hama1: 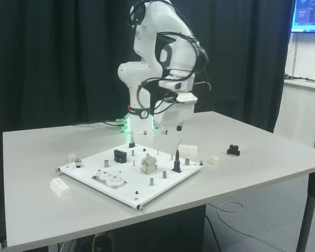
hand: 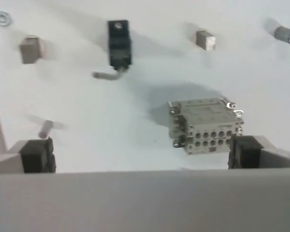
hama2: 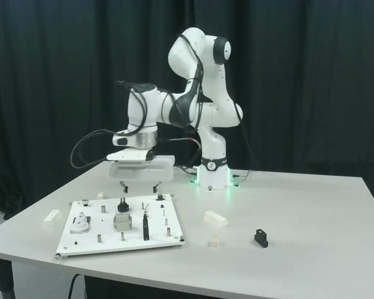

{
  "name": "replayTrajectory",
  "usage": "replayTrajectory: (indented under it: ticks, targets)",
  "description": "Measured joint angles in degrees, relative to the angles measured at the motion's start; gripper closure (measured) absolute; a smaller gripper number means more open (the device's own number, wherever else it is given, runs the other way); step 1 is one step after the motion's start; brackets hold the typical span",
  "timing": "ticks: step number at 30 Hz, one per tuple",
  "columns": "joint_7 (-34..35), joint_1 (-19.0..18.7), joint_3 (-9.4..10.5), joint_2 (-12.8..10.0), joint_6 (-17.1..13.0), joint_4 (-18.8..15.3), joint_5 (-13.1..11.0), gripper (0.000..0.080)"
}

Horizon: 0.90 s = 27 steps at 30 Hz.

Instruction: Remove waterproof.

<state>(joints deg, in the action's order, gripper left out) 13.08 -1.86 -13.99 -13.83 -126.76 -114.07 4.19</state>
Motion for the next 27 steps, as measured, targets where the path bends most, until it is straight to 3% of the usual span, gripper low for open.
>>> replayTrajectory:
  ticks: [13,27]
  targets:
    - [-8.4,4.8,-0.19,-2.8,-6.6,-2.4,-4.3,0.0003]
    - [-12.5,6.1,-1.36,-6.4,-9.6,-2.5,-8.9,0.0003]
